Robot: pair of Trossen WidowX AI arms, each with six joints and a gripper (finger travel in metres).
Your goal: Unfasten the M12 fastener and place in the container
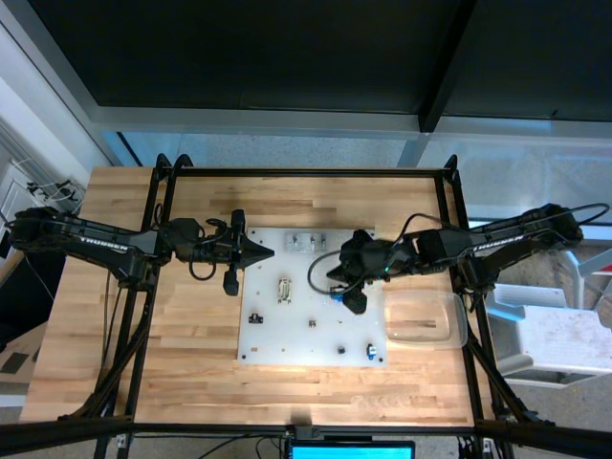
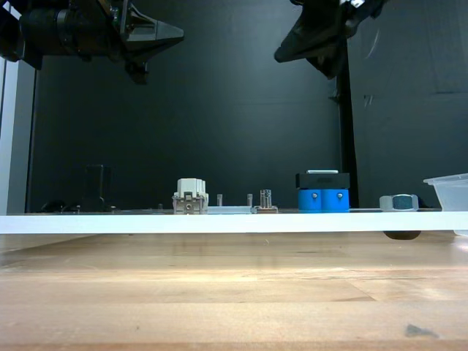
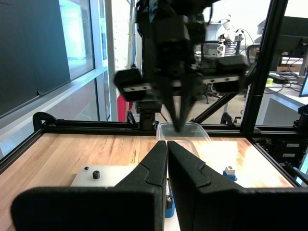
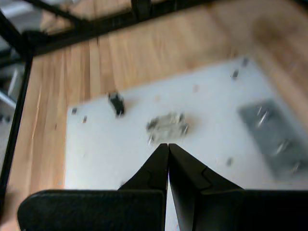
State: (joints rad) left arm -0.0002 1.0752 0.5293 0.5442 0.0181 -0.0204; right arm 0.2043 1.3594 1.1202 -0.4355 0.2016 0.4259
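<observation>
Both arms hang high over the bench (image 1: 143, 363), and neither is yet committed to the job. The left tool (image 1: 270, 253), left of centre in the high view, points inward above the left edge of the white board (image 1: 287, 339). Its fingers are pressed together, and its raised, level pose suggests it is parked out of the way. The right tool (image 1: 331, 274), just right of centre, is likewise pressed together and pinches nothing. It tilts down toward the board, probably because this arm is nearer the work.

The silver nut (image 2: 398, 202) sits low on the board at the right of the low view. It looks run down on its stud, since no ribs show, though the small scale leaves some doubt. The clear tub (image 1: 426, 323) lies just beside the board's right edge at the lower right of the high view. It is empty and close to the nut, which makes for a short carry.
</observation>
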